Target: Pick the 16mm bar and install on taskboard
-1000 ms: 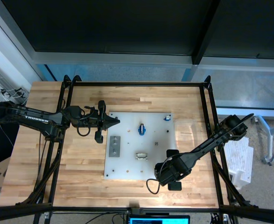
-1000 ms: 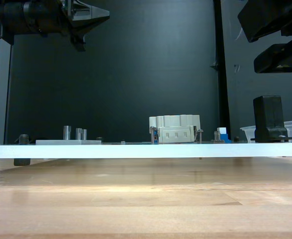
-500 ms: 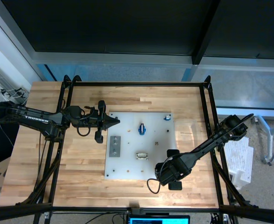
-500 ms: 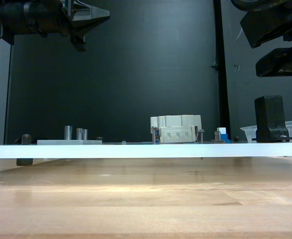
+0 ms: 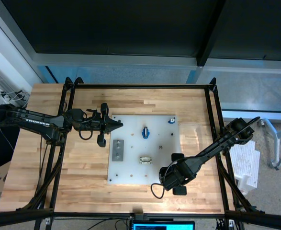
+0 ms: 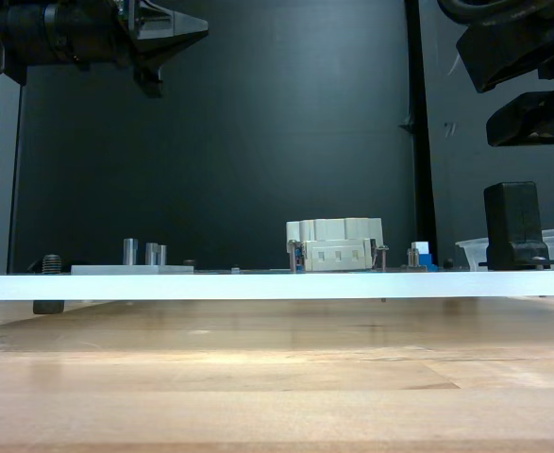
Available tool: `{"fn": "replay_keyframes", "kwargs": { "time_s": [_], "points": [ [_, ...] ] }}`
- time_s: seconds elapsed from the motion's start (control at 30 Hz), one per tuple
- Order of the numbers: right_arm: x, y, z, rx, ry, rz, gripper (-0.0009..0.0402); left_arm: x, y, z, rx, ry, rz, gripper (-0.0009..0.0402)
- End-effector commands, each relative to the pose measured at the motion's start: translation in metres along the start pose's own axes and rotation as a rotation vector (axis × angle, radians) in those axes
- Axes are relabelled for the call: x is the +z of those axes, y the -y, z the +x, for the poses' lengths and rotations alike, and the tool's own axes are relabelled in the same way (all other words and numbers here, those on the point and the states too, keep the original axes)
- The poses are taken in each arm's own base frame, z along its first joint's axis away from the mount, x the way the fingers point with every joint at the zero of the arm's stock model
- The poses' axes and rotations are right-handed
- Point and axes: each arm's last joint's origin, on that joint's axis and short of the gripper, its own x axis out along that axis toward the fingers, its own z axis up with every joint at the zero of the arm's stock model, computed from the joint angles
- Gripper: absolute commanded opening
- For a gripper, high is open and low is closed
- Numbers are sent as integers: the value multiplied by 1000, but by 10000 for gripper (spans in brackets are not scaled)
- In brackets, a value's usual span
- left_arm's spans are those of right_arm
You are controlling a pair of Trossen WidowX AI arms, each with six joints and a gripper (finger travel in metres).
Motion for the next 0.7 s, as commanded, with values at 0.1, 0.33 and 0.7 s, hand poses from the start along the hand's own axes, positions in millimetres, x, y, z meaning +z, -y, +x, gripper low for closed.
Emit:
{"fn": "replay_keyframes", "kwargs": {
  "time_s": [0.1,0.33,0.7],
  "points": [
    [0,0,0,1,1,1,57,0,0,0,0,1,0,0],
    [0,0,0,2,1,-1,106,0,0,0,0,1,0,0],
    [-2,1,-7,15,18,-2,197,0,0,0,0,1,0,0]
  ]
}}
